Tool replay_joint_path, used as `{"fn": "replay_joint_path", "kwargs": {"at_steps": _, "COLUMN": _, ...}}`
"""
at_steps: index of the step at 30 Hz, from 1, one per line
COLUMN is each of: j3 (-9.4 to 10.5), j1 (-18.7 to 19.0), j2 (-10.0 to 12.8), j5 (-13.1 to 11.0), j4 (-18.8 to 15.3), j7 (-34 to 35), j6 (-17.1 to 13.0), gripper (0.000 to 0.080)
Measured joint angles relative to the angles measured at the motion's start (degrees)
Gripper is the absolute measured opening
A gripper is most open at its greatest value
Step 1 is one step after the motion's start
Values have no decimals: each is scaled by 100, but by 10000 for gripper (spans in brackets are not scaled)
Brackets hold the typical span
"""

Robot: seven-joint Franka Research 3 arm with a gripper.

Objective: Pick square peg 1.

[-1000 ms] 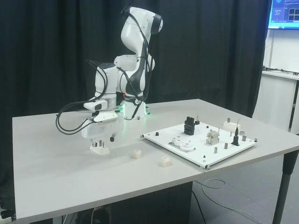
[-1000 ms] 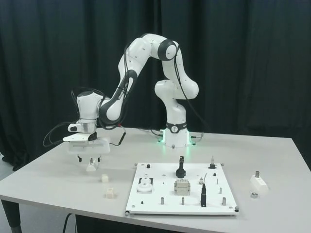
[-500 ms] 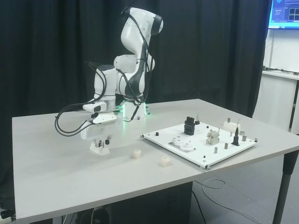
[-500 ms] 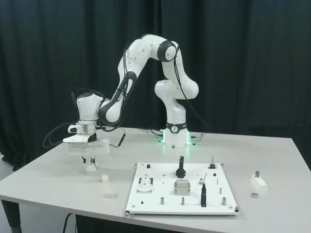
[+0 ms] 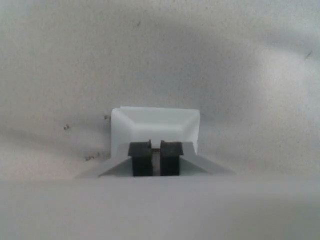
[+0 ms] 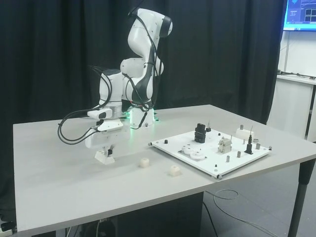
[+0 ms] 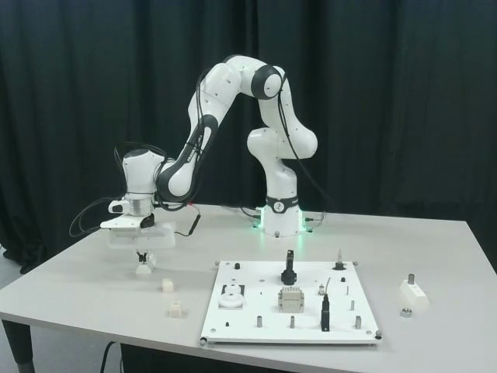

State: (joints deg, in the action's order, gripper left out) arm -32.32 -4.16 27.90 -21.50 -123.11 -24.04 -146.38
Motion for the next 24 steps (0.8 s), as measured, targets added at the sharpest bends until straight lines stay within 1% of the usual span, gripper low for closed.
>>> {"fn": "replay_joint_path", "kwargs": {"at_steps": 5, "j3": -18, "j1": 1, "j2": -34, "j5": -7, "j4": 2, "j7": 0, "j6": 32, "gripper": 33}}
{"fn": "replay_joint_path", "kwargs": {"at_steps": 9, "j3": -57, "j1": 5, "j2": -137, "j5": -7, "j4": 2, "j7": 0, "j6": 146, "gripper": 33}}
{"fn": "replay_joint_path", "kwargs": {"at_steps": 18, "j3": -190, "j1": 13, "j2": -549, "j5": 8, "j4": 3, "j7": 0, "j6": 642, "gripper": 33}}
{"fn": "replay_joint_path", "kwargs": {"at_steps": 24, "j3": -262, "j1": 15, "j2": -783, "j5": 52, "j4": 3, "j7": 0, "j6": 877, "gripper": 32}}
